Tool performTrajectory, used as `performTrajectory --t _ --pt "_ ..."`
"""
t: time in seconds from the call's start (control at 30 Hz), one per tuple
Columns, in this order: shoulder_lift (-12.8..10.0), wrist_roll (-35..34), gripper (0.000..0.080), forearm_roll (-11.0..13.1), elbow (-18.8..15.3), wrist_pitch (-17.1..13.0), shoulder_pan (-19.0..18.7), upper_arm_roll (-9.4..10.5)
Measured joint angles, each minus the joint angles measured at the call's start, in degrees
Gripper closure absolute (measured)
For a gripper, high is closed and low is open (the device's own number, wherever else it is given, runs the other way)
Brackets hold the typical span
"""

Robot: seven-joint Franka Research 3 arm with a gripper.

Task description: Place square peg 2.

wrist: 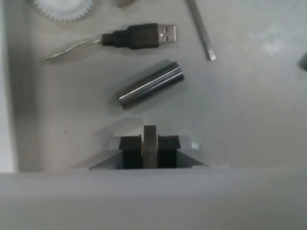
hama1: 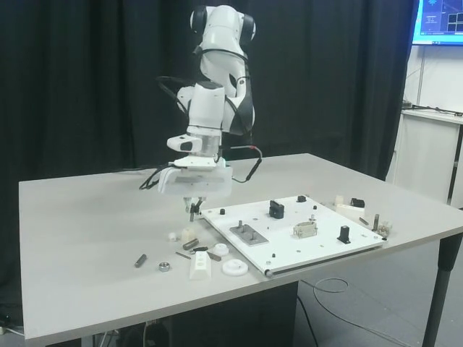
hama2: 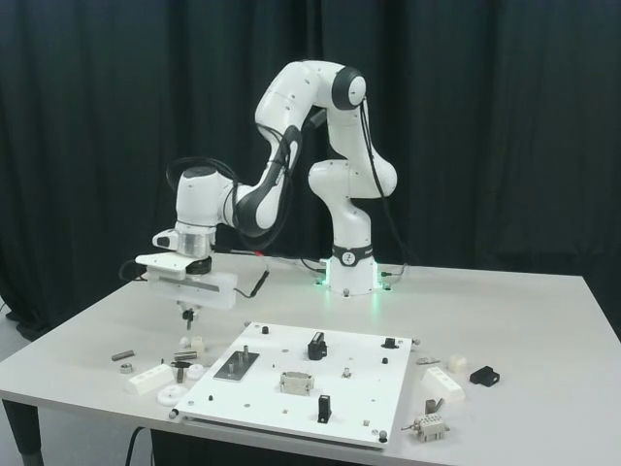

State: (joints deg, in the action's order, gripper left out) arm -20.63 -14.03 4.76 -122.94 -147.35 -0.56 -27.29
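My gripper (wrist: 149, 152) is shut on a small grey square peg (wrist: 149, 133), which stands upright between the two black fingers (wrist: 130, 151). In the first room view the gripper (hama1: 191, 208) hangs a little above the table, just off the near left corner of the white board (hama1: 318, 246). The second room view shows the gripper (hama2: 188, 313) above the loose parts to the left of the board (hama2: 291, 408). The peg's tip (hama1: 191, 215) pokes out below the fingers.
Below the gripper on the grey table lie a dark round metal peg (wrist: 151, 85), a black USB plug (wrist: 139, 36), a white gear (wrist: 64, 7) and a thin rod (wrist: 201, 28). White blocks (hama1: 199, 266) and small parts (hama1: 140, 259) lie nearer the table's front edge.
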Motion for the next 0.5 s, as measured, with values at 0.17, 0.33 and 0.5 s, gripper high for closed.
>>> performTrajectory --t 0.17,0.33,0.5 --pt "-2.6 2.3 0.0736 2.3 1.7 -1.2 0.6 0.01" --pt "-5.1 3.8 0.0736 4.0 4.0 -1.8 1.2 0.01" --pt "-7.5 4.9 0.0736 4.8 6.7 -1.8 2.0 0.04"
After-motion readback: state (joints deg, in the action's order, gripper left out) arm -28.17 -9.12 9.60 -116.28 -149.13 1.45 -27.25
